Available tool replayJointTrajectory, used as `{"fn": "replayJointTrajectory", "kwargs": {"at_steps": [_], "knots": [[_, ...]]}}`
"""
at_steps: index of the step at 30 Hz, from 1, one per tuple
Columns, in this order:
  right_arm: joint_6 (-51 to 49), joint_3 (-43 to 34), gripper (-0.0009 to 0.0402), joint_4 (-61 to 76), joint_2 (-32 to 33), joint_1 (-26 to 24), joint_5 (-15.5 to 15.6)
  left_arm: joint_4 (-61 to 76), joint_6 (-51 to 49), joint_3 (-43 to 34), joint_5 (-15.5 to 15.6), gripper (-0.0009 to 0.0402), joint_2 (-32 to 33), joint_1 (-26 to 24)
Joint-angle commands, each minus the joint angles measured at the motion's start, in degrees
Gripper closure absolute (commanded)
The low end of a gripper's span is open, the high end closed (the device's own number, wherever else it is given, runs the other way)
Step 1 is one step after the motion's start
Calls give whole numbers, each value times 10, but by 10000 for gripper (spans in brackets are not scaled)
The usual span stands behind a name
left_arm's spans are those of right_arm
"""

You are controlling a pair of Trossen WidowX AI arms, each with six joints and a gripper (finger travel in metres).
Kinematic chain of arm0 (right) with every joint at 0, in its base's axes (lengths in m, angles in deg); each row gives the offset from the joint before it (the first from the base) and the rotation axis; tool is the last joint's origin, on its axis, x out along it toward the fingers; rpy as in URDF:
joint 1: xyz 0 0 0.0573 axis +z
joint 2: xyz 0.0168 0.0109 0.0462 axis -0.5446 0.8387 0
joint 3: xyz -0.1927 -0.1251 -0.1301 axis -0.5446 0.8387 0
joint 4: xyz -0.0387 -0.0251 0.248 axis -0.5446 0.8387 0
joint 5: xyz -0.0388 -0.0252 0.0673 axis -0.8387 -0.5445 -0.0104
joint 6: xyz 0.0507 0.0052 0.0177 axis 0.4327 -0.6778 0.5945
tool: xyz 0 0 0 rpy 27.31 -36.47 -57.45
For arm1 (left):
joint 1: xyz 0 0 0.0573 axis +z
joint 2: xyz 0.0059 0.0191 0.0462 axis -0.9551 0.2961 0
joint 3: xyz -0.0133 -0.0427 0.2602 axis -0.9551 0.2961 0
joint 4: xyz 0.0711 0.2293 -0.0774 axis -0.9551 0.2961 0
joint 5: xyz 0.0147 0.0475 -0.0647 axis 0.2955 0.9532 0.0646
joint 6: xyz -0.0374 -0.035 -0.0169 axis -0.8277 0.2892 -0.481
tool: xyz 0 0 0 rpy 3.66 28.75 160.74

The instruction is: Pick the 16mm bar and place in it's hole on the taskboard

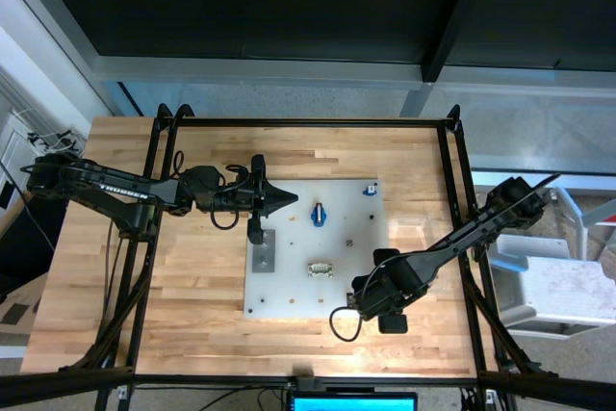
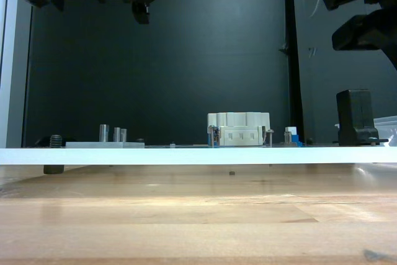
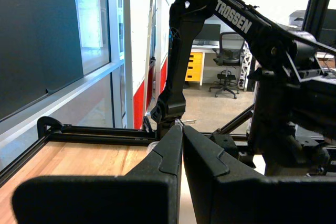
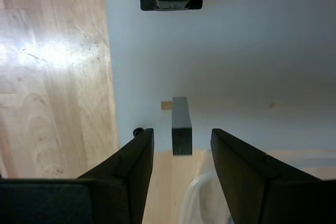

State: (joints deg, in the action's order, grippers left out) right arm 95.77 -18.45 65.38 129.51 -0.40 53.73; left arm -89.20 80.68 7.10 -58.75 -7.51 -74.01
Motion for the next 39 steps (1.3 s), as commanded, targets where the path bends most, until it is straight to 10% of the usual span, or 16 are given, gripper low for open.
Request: {"fn": "replayJointTrajectory", "kwargs": {"at_steps": [1,18,39], "knots": [[2,-13,218,17,-6,0,-2,0,0,0,0,393,0,0],[8,-105,120,130,-29,0,-2,0,0,0,0,393,0,0],[7,-193,109,206,-29,0,-2,0,0,0,0,393,0,0]]}}
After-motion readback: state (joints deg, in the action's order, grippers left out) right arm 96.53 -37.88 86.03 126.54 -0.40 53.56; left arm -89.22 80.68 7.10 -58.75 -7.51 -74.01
